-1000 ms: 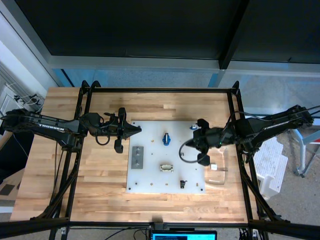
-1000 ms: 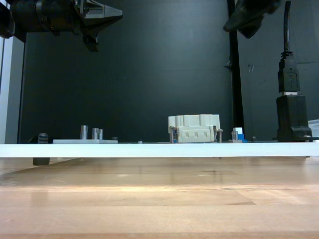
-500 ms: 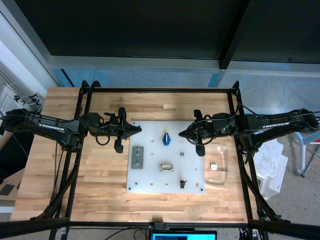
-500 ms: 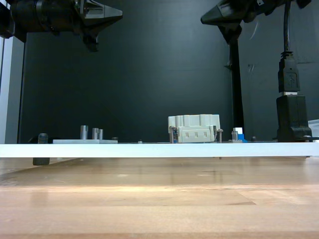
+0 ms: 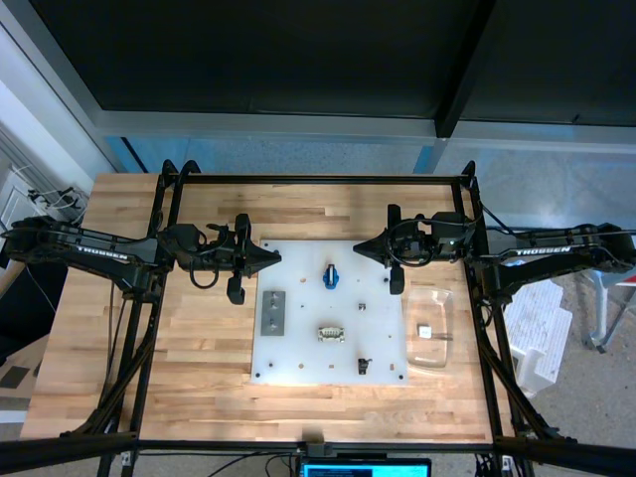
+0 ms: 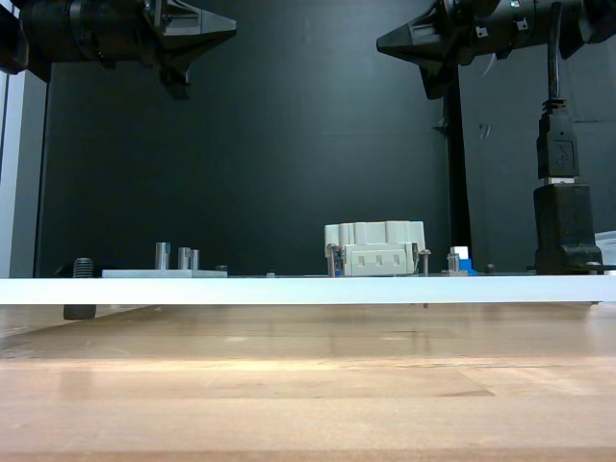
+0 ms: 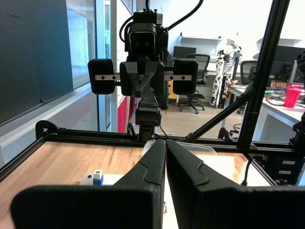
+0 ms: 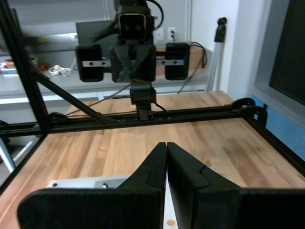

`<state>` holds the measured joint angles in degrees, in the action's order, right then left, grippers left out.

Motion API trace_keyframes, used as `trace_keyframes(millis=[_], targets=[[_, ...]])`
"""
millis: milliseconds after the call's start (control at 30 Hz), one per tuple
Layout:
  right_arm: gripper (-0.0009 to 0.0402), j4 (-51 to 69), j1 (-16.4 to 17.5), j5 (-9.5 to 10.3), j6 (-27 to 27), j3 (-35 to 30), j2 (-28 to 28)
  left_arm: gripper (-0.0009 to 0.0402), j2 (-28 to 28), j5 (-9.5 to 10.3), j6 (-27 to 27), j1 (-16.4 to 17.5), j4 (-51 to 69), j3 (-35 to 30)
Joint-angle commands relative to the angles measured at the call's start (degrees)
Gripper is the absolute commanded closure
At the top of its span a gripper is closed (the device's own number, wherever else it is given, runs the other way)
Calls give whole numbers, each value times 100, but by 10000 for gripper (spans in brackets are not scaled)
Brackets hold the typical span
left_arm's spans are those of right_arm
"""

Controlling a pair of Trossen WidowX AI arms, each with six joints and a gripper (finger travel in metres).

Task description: Pick the USB connector and install on taskboard

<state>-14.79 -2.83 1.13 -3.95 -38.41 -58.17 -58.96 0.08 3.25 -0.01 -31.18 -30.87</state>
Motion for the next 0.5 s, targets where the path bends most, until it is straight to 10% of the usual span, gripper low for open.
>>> trace_keyframes(millis=[33,500], targets=[[393,-247,-61,-2,-4,87,-2,393,0,-2,-2,2,0,0],[393,-977,44,-31,-160,457,11,393,0,-2,-2,0,0,0]])
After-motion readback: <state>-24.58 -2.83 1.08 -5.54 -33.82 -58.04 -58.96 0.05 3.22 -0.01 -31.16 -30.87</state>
